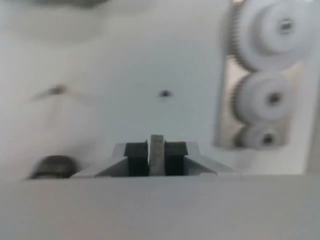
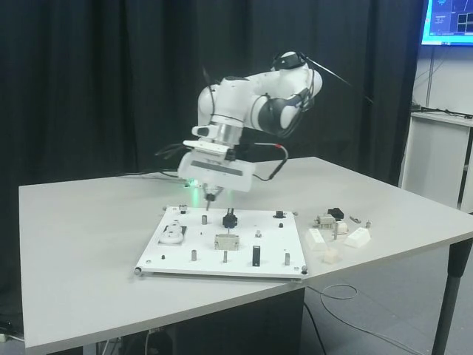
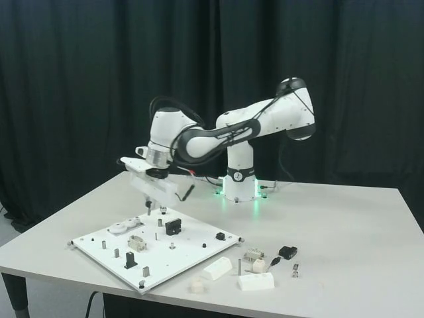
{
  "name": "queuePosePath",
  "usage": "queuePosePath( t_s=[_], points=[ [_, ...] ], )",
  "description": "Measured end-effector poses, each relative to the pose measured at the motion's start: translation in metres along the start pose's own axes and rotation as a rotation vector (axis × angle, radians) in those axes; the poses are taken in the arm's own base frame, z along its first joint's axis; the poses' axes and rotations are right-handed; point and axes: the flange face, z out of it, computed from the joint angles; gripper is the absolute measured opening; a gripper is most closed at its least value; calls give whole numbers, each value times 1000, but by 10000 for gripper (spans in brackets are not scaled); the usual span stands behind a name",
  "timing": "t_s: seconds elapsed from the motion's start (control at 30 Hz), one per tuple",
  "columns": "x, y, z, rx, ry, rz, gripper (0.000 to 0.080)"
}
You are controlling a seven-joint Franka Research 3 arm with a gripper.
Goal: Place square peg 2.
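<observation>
My gripper (image 1: 157,146) is shut on a thin grey square peg (image 1: 157,160), which stands upright between the two black pads (image 1: 136,156). The gripper (image 2: 212,196) hangs a little above the far part of the white board (image 2: 273,255), close to a short post (image 2: 204,219). From the other side the gripper (image 3: 150,206) is over the board's (image 3: 192,255) back edge. Under it in the wrist view lies bare white board with one small dark hole (image 1: 165,93).
A row of three white gears (image 1: 272,65) sits on the board beside the gripper (image 2: 174,233) (image 3: 126,226). A black part (image 2: 230,219) and several small posts stand on the board. Loose white and black parts (image 2: 336,235) (image 3: 255,278) lie on the grey table beside it.
</observation>
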Motion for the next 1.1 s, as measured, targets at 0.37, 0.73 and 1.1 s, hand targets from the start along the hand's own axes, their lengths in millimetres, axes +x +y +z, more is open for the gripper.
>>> queuePosePath(
  t_s=[0.37, 0.73, 1.1],
  points=[
    [48, 48, 13, 9, -3, -22, 65],
    [84, 93, 32, 52, -19, -32, 65],
    [112, 119, 65, 60, -57, -37, 65]
  ],
)
